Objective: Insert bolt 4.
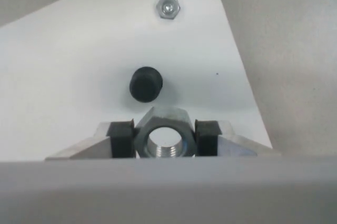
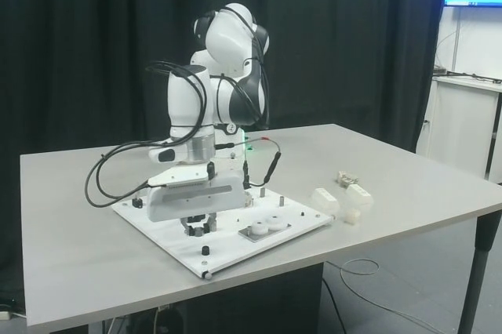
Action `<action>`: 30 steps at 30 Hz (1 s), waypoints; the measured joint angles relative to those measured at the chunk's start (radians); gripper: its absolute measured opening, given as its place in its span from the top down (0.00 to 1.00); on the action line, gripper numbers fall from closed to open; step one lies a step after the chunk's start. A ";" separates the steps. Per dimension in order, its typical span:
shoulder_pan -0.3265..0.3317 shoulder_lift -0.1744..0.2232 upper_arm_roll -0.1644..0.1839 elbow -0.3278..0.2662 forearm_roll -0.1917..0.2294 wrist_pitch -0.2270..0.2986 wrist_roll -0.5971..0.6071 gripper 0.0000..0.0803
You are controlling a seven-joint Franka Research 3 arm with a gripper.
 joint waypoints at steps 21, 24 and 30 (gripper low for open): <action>-0.004 0.024 0.000 0.044 0.012 -0.053 0.001 0.70; -0.004 0.031 0.000 0.053 0.012 -0.055 0.001 0.70; -0.004 0.046 -0.001 0.072 0.012 -0.059 0.003 0.70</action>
